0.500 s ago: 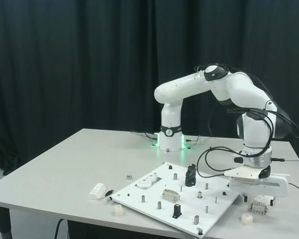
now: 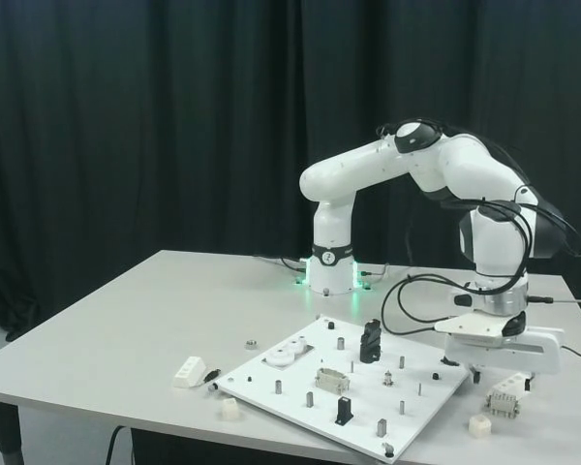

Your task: Remove D-SUB.

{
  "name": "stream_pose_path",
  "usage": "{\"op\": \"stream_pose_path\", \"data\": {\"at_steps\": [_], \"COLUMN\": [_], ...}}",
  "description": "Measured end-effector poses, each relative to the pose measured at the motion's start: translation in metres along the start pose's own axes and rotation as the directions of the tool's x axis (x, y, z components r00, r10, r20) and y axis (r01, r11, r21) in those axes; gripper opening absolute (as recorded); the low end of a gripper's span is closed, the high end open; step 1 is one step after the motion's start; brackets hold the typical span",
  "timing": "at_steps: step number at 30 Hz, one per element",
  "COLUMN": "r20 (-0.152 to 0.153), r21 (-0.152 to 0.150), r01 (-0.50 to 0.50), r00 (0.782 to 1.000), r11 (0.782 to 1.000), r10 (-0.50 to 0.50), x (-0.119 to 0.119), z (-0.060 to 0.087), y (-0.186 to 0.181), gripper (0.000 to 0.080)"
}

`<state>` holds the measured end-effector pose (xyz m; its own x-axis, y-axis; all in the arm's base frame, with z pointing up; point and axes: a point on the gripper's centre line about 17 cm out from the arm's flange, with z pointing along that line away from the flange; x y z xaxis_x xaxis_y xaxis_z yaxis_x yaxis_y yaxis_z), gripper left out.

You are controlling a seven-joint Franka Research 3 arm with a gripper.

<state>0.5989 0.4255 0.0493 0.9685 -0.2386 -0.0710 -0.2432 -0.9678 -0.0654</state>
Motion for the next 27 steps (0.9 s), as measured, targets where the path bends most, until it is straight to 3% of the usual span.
{"op": "stream_pose_path", "data": {"at_steps": [27], "r20": [-0.007], "r21": [-0.012], "r01": [-0.018], "r00": [1.000], "r11": [1.000], "r10": [0.018], "x": [0.012], "z": [-0.034], "y": [0.013], "gripper": [0.0800]}}
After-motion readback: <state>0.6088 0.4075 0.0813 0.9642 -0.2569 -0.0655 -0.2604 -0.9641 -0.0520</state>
